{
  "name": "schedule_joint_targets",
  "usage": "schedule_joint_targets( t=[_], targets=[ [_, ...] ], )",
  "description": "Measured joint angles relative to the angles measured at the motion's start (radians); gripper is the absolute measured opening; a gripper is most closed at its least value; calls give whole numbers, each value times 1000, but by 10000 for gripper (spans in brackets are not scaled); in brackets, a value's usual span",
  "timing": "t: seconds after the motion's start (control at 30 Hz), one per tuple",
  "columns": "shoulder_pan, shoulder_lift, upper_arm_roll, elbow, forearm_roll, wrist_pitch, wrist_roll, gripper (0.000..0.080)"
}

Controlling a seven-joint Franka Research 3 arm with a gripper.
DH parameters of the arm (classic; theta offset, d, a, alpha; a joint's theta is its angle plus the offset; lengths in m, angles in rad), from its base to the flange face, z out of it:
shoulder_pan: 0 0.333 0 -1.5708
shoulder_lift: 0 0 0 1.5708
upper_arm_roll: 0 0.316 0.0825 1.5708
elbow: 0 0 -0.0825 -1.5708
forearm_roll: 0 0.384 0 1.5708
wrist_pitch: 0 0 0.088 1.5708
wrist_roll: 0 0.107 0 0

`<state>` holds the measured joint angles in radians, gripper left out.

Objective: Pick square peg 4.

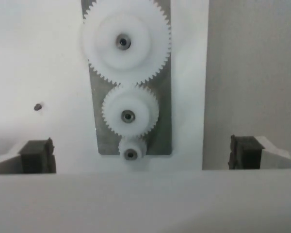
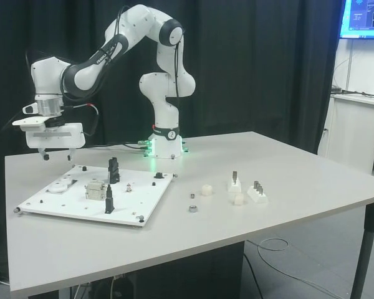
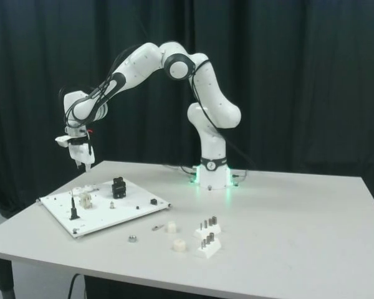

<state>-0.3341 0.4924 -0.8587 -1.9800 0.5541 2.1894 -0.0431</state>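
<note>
Square pegs [image 2: 257, 189] | upright in white holders, long axis vertical | claw [image 2: 57, 156] spread wide, empty, above board [image 2: 146, 202]

Robotics lab or test cell. Black curtains [image 3: 311, 81] close off the whole backdrop behind a plain grey surface [image 2: 287, 180]. White arm [image 2: 121, 43] bolted to the surface at the far edge, green light glowing at its base [image 3: 213, 177]. White assembly board [image 2: 93, 196] carrying gears and fixtures, small white peg holders [image 3: 207, 237] to its right. Wall screen [image 2: 364, 18] at far right, loose cable [image 2: 271, 244] on the floor.
</note>
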Motion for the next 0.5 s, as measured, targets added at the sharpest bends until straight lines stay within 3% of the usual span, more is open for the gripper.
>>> schedule_joint_targets(
  t=[0.5],
  targets=[
    [12, -4, 0, 0, 0, -1, 16, 800]
  ],
)
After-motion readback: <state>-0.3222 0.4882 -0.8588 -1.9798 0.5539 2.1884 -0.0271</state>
